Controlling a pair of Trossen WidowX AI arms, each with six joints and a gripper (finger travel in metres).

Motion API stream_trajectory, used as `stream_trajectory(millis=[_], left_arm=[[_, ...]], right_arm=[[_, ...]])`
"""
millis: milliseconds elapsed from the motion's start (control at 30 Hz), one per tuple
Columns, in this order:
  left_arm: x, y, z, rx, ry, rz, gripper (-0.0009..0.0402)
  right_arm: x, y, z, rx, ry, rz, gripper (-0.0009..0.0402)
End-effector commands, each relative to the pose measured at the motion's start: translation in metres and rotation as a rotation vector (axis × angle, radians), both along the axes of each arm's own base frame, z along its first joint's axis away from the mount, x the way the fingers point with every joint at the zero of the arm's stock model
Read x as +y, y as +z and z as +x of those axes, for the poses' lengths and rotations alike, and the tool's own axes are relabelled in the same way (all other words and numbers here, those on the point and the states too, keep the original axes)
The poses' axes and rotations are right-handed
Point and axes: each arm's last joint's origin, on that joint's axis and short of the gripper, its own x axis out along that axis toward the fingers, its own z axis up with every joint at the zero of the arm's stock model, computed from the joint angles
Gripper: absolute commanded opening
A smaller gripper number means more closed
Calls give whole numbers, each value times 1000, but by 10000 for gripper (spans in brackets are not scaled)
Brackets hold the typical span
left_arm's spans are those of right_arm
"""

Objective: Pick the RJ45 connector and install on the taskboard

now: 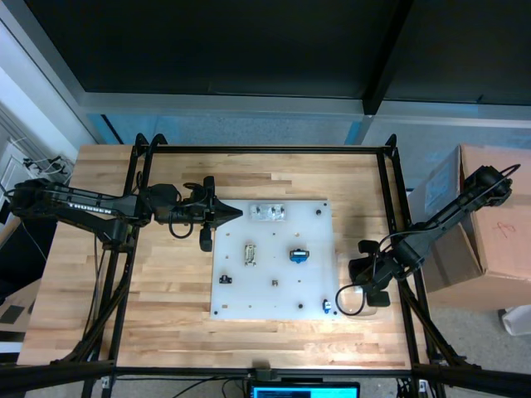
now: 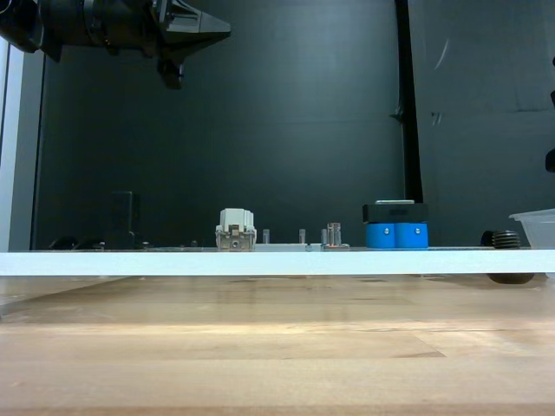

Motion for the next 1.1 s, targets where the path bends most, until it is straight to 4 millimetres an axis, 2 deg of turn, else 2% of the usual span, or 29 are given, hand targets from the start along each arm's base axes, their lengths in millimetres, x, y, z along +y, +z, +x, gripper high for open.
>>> stream_trajectory(millis=[33,300,467,900,1100], left_arm=[[0,0,0,0,0,0,1],[0,0,0,0,0,0,1],[0,0,0,0,0,0,1],[0,0,0,0,0,0,1],[0,0,0,0,0,0,1]], right_arm=[[0,-1,0,-4,-3,-6,78],[-1,-1,0,-14,-6,-18,137],[-1,-1,0,-16,-7,-16,150],[0,0,1,-20,-7,-13,122],[3,8,5,-44,-6,5,72]])
